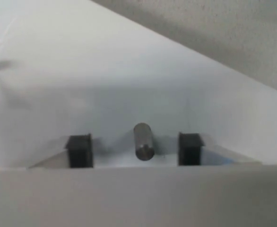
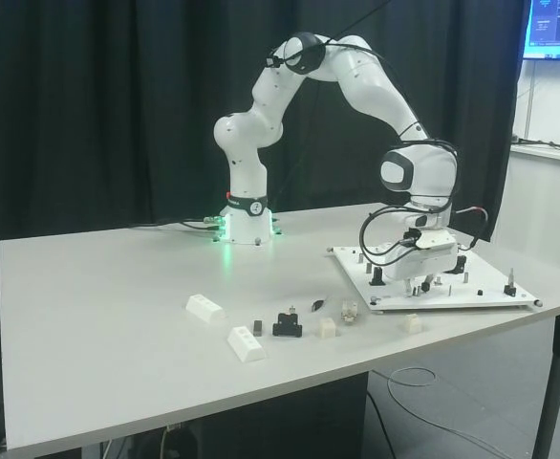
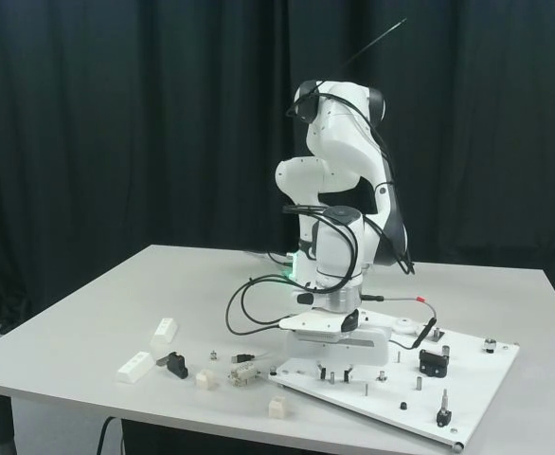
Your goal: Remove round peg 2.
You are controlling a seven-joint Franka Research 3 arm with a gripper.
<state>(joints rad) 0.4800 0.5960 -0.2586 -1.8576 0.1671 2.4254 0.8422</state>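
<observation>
My pincer (image 1: 134, 150) is spread wide, its two black fingertips (image 1: 79, 150) standing on either side of round peg 2 (image 1: 142, 141) without touching it. The grey peg stands upright on the white board (image 1: 82, 85), midway between my fingertips. The board lies on the grey bench (image 2: 98, 287), at its edge. Beside the board, away from my base, small white blocks (image 2: 246, 344) and black parts (image 2: 286, 326) lie scattered on the bench.

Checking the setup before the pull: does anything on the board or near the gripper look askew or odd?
Nothing stands out. The round peg stands upright in the white board, centred between the open gripper fingers, not yet gripped. Small loose parts lie scattered on the grey table beside the board.
</observation>
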